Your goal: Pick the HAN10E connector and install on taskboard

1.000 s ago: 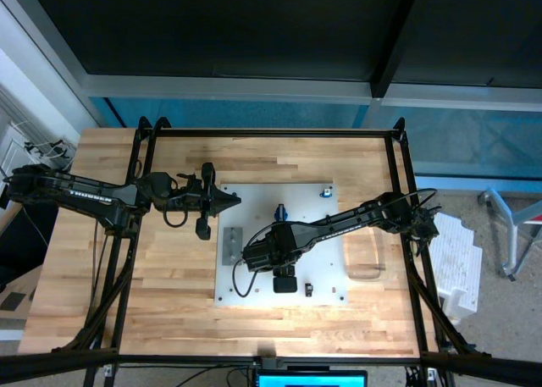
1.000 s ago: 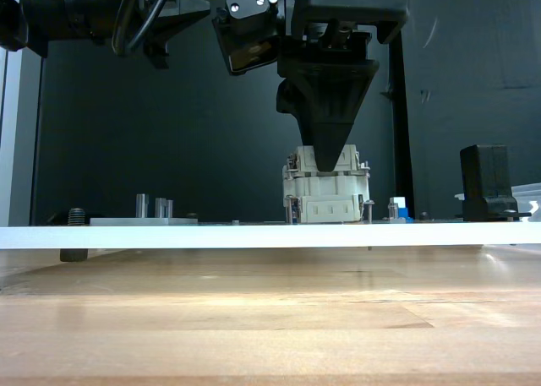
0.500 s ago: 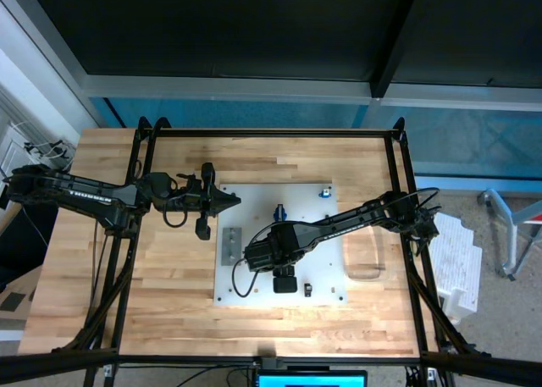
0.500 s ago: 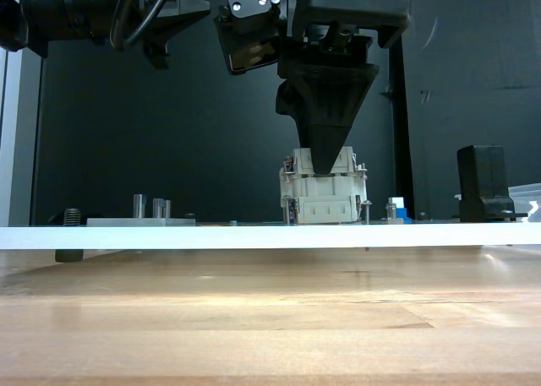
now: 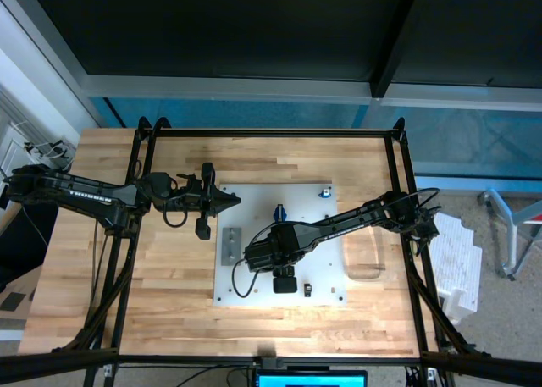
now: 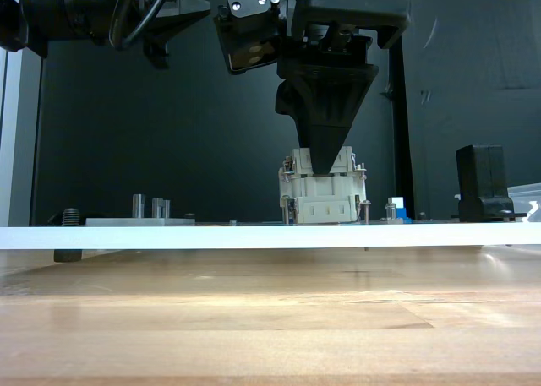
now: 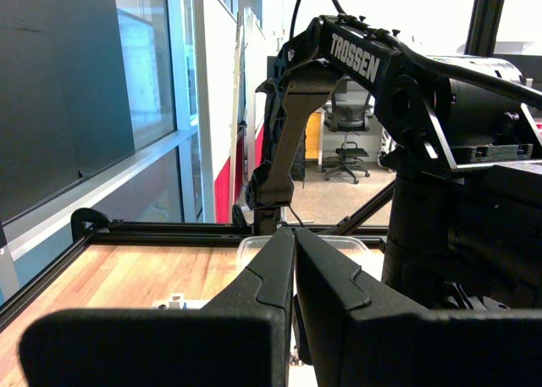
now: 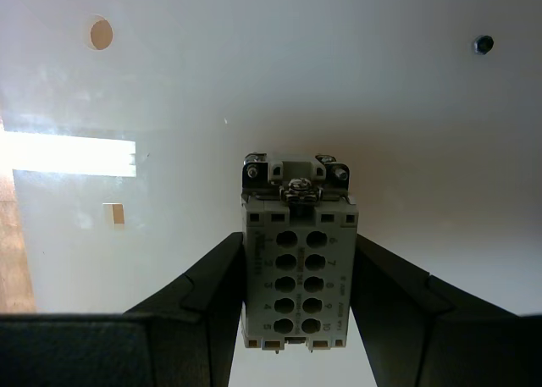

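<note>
Wood table [image 5: 169, 277] is covered near its middle by the taskboard [image 5: 322, 264], and the connector [image 8: 298, 268] is found on the near half of that board, upright, with two rows of round holes showing on its top face. In the low view it is seen within a beige stack [image 6: 324, 192] standing on the taskboard. Where connector ends and socket begins cannot be told.

Both long sides of the connector are clamped by the right gripper [image 8: 298, 243], whose fingers [image 8: 207, 290] are parted just to its width and pressed against it.

On the taskboard, a grey block [image 5: 231, 245] is set toward the left edge. A blue knob [image 5: 280, 211] is set toward the far edge, and a small black part [image 5: 309, 290] toward the near edge, just beside the right gripper. Open white board is seen on every side of the connector in the right wrist view.

A clear tray [image 5: 366, 260] lies on the table just off the taskboard's right edge. The left gripper [image 5: 234, 201] is held over the taskboard's far left corner, well apart from the connector, its fingers [image 7: 271, 268] pressed together with nothing between them.
</note>
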Motion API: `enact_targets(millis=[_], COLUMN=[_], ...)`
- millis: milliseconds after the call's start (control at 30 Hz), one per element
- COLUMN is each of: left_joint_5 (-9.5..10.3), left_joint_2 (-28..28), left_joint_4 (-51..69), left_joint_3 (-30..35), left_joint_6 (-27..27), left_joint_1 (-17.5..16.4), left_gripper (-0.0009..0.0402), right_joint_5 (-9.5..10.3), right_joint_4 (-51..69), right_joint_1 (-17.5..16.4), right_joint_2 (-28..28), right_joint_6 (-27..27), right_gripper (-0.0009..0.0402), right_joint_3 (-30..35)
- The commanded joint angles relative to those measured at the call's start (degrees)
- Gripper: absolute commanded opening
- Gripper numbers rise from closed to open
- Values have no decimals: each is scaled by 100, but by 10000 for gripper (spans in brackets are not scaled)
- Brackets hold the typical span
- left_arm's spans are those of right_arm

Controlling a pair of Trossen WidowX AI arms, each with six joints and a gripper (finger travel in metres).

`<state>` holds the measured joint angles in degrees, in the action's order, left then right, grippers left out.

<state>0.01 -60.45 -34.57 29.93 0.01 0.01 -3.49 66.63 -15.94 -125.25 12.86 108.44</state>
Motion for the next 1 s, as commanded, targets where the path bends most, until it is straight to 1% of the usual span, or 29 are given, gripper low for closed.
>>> enact_targets(millis=[33, 133, 333, 767, 1000], left_joint_5=[0, 0, 0, 0, 0], left_joint_2=[-2, -2, -2, -2, -2], left_joint_4=[0, 0, 0, 0, 0], left_joint_3=[2, 2, 2, 2, 2], left_joint_6=[0, 0, 0, 0, 0], left_joint_1=[-2, -2, 0, 0, -2], left_gripper=[1, 1, 1, 1, 1], right_joint_5=[9, 7, 4, 4, -17], right_joint_4=[13, 17, 17, 46, 214], right_joint_1=[-9, -11, -9, -11, -7], right_joint_2=[24, 57, 107, 153, 319], right_joint_6=[-9, -15, 13, 13, 11], right_gripper=[41, 64, 143, 289, 346], right_joint_3=[2, 0, 0, 13, 11])
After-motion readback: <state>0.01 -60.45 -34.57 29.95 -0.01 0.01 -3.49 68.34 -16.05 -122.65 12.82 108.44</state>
